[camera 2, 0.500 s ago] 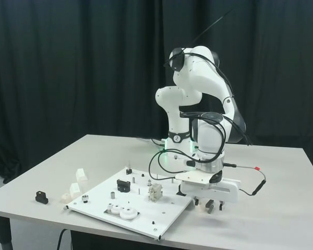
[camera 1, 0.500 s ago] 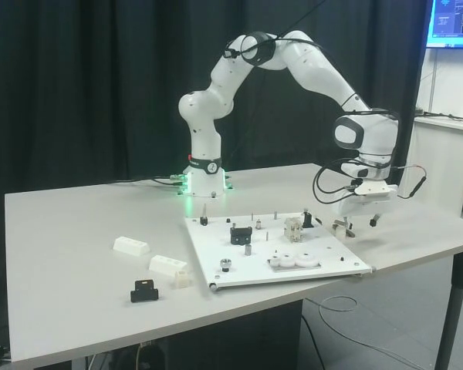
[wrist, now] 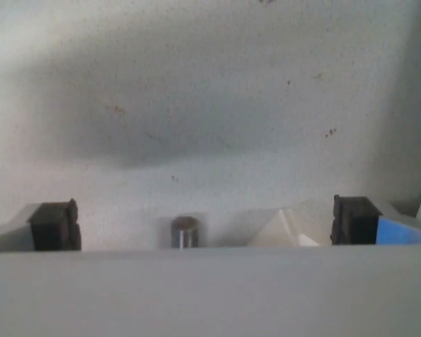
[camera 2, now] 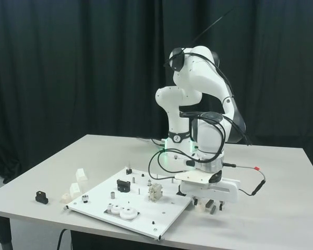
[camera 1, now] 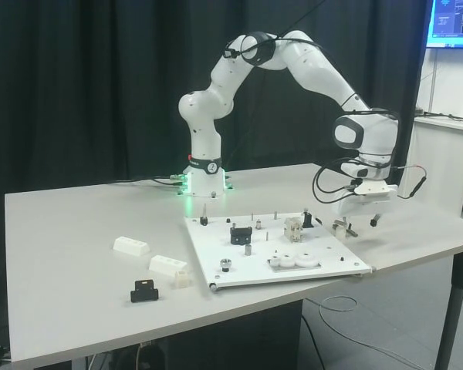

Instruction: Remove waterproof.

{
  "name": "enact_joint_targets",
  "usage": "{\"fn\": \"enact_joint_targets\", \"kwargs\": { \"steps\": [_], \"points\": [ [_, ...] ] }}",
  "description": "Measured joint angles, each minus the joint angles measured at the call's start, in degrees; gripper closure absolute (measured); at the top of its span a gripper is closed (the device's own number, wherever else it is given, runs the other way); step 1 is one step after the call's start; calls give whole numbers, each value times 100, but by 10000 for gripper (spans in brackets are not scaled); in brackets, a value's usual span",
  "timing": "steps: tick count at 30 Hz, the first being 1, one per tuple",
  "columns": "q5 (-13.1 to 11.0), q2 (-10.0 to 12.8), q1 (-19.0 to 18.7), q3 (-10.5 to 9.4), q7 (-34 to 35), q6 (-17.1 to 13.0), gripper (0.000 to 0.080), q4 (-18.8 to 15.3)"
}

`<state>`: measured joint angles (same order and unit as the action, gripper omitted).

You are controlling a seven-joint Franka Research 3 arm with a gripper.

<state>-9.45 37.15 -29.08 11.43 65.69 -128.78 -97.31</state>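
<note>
Jaws wide, empty; gripper (camera 1: 358,225) low over table (camera 1: 77,223) beside white board (camera 1: 216,250). Small peg (wrist: 184,232) sits between fingertips (wrist: 54,225), nearer one. Centre on it w/ care before closing.

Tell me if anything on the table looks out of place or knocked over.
Nothing looks spilled or damaged. Three small parts lie loose on the grey table beside the white board: two white blocks and a black piece. The gripper hangs open off the board's edge.

One white assembly board (camera 1: 216,250) is counted on the table (camera 1: 62,254), with two white gears (camera 1: 295,260) on it (side by side). Three white blocks (camera 1: 130,246) and one black part (camera 1: 145,290) are seen beside it.
</note>
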Motion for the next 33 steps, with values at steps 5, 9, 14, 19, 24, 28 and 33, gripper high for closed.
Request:
{"fn": "enact_joint_targets", "kwargs": {
  "steps": [5,9,14,19,24,28,33],
  "points": [
    [16,-12,0,25,0,0,3,1],
    [76,-32,3,51,0,0,3,3],
    [147,-81,7,96,-1,20,3,3],
    [223,-156,11,156,-5,121,3,3],
    [323,-260,13,228,-23,318,3,3],
    [400,-363,25,278,-31,525,3,1],
    [538,-502,38,365,-41,790,3,-6]
  ]
}}
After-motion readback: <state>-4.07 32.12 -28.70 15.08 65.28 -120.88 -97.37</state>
